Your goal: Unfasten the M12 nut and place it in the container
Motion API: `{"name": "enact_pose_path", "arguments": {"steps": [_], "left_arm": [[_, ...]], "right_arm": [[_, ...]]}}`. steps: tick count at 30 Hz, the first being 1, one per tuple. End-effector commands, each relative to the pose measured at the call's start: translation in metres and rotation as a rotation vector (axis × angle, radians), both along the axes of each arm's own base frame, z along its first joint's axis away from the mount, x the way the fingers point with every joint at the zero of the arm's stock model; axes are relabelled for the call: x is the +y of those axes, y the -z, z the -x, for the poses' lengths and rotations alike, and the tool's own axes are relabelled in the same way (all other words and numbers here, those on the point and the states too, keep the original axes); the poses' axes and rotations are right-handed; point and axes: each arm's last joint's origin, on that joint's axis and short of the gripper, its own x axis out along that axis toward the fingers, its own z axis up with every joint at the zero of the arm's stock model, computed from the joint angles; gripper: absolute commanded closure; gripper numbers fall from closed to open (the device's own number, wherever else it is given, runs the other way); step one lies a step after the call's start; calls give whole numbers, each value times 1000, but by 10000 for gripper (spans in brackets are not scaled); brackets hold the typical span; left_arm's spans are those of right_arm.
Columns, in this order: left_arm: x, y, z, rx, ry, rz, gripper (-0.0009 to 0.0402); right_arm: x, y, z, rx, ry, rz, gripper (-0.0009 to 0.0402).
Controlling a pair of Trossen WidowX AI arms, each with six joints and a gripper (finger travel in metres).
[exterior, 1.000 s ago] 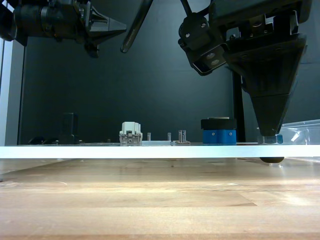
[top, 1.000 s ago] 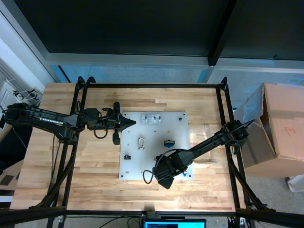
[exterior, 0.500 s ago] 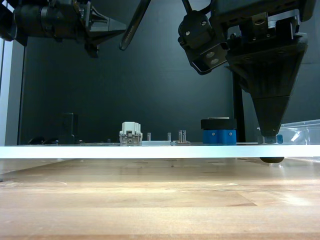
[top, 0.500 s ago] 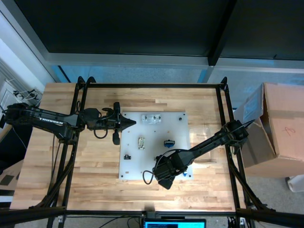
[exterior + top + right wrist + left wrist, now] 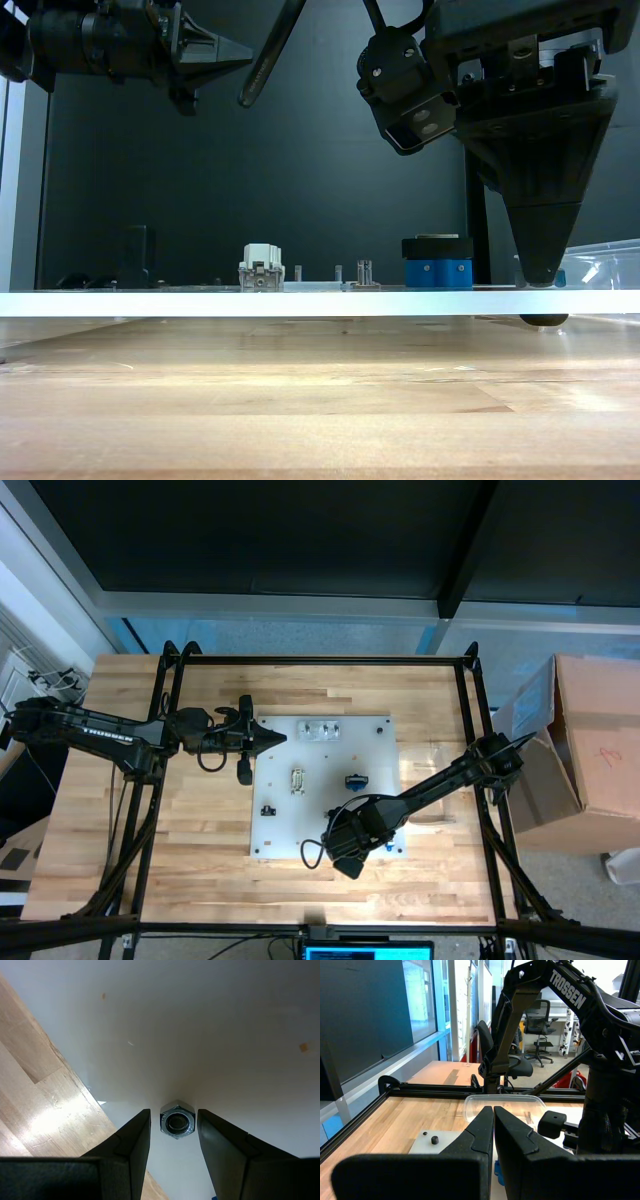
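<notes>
Rotation is the one change: over the last second the right claw (image 5: 540,278) has twisted about its own axis above the near right of the board (image 5: 285,825). Its low-view outline now tapers to a narrower dark tip, and the silver glint seen under it before is hidden. It has not lifted. Its wrist view shows the fingers (image 5: 131,1145) drawn in on either flank of the nut (image 5: 177,1119), spread barely wider than it, so I take the nut to be clamped. The nut sits on its stud (image 5: 177,1123) (the black core showing in its bore). My reading is that the unscrewing turn is under way but young. More turns are likely needed before the nut can come off and travel to the container (image 5: 505,1104), which lies well apart to the far right. Left claw (image 5: 493,1110) has stayed put, high over the board's far left edge, fingers pressed together on nothing.
</notes>
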Motion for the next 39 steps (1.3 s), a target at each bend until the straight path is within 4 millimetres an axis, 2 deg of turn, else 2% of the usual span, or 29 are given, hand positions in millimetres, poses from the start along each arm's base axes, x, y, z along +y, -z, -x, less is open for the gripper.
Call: {"name": "enact_pose_path", "arguments": {"steps": [1,10,19,22,32,36,39], "left_arm": [[0,0,0,-1,0,0,393],[0,0,0,0,0,0,393],[0,0,0,0,0,0,393],[0,0,0,0,0,0,393],[0,0,0,-1,0,0,393],[0,0,0,-1,0,0,393],[0,0,0,0,0,0,393]], "right_arm": [[0,-1,0,-3,-7,0,275],[0,-1,0,-8,-92,8,338],[0,-2,1,-24,-323,32,381],[0,-2,1,-34,-458,46,383],[-1,-2,1,-73,-1060,108,380],[-1,-3,1,-85,-1184,121,380],[-1,-4,2,-83,-1191,122,380]]}}
